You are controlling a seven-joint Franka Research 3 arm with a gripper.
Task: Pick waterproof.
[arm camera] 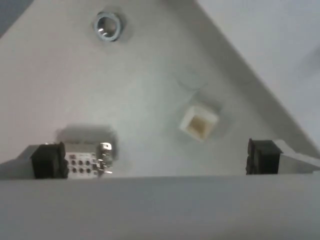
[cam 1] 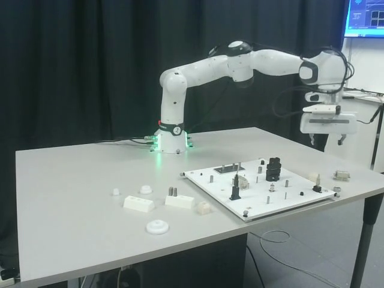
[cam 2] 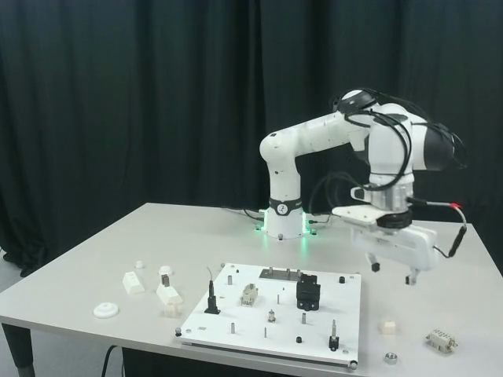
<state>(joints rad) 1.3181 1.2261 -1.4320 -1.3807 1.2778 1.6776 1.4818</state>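
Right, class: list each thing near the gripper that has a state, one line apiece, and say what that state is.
Gripper: open, fingers wide apart, empty, raised above the grey table.
Small white square block: lying on the table, untouched, hollow side up.
Grey multi-pin connector: resting on the table, not gripped.
Small metal ring nut: lying flat, hole facing up.
White assembly board: flat on the table, parts standing upright on it.
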